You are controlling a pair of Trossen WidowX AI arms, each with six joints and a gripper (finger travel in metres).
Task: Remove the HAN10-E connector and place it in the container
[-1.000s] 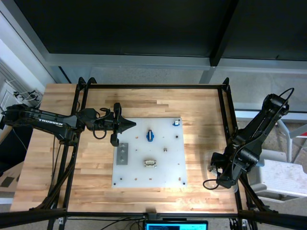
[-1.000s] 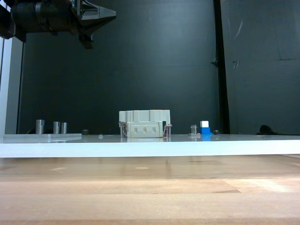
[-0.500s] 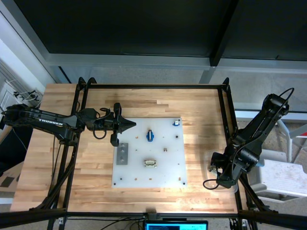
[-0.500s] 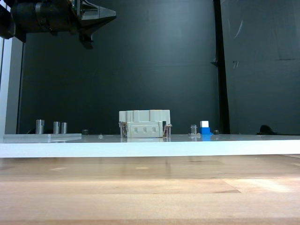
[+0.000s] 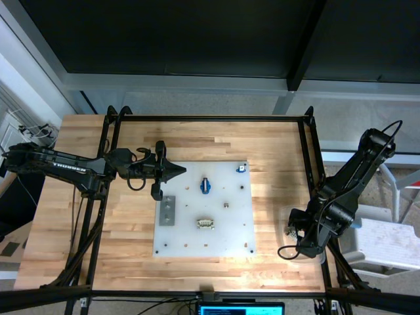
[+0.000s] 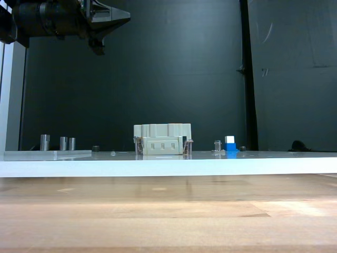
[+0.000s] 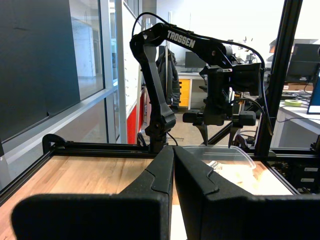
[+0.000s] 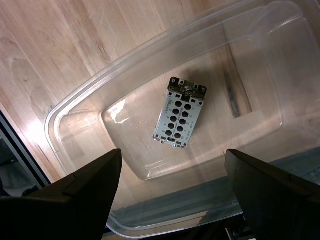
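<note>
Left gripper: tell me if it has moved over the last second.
No. The left gripper stays over the far left corner of the board, fingers shut; the right gripper hangs open over the container.

matte black arms (image 5: 39,159) with white trossen lettering (image 7: 188,39), looped cables (image 5: 136,182), wedge-fingered left end effector (image 5: 182,170)

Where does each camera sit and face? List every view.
High view: above near edge, down onto flat white square board; left end effector near its far-left corner, right end effector at table's right edge.
Low view: table height, level along the board; left end effector overhead.
Left wrist view: across to the right arm; own shut fingers.
Right wrist view: down into clear plastic tray holding light-grey dotted connector; own fingers apart.
Shared: both wrist views show the tray.
</note>
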